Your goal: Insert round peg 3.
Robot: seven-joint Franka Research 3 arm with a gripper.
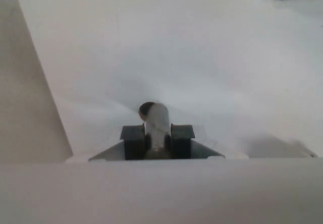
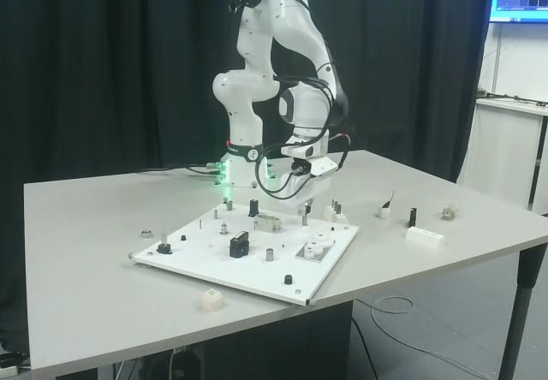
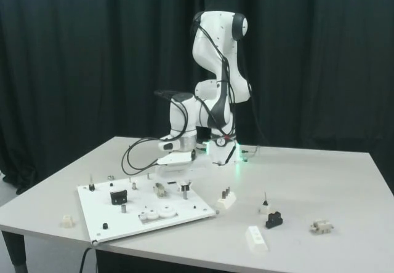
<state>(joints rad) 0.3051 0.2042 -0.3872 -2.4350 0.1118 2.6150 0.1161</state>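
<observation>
The round peg (image 1: 157, 125) is sitting clamped between the two black fingers (image 1: 132, 141) in the wrist view, its tip hovering at a dark hole (image 1: 146, 109) in the white board (image 1: 202, 57). It is looking slightly off the hole's centre, so I'm guessing it could catch the rim and jam.

The first room view is showing the gripper (image 2: 306, 211) low over the board's far edge, around 12 o'clock from the board's middle, hiding the peg.

The second room view is showing loose parts on the desk (image 3: 320, 181), but not the hole.
</observation>
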